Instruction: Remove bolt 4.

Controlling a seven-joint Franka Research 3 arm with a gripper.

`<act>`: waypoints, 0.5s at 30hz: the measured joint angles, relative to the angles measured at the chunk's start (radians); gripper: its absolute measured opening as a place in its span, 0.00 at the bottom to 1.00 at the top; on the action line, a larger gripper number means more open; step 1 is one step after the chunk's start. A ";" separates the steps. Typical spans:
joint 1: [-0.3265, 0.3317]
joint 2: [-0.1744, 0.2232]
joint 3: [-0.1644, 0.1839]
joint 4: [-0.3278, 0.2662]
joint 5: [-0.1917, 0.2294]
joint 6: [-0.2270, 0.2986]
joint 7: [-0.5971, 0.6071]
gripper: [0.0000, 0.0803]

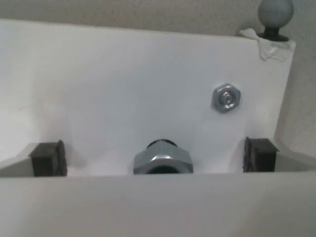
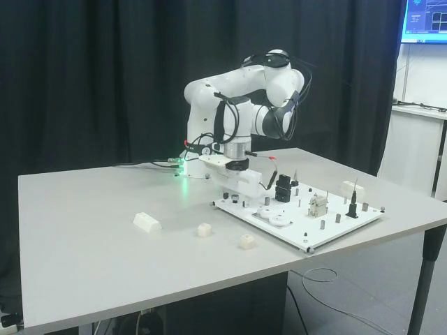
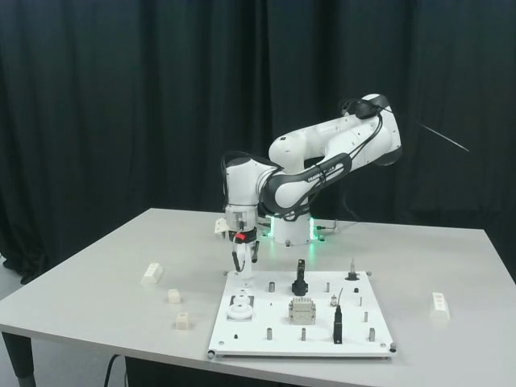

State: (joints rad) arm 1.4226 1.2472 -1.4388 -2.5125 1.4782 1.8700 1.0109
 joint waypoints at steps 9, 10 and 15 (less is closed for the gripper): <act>0.003 0.000 -0.010 0.001 -0.001 0.010 -0.004 0.85; 0.003 0.000 -0.011 0.001 -0.001 0.011 -0.004 0.65; 0.003 0.000 -0.012 -0.002 -0.007 0.009 -0.004 0.65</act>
State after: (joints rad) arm 1.4256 1.2472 -1.4509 -2.5141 1.4714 1.8792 1.0072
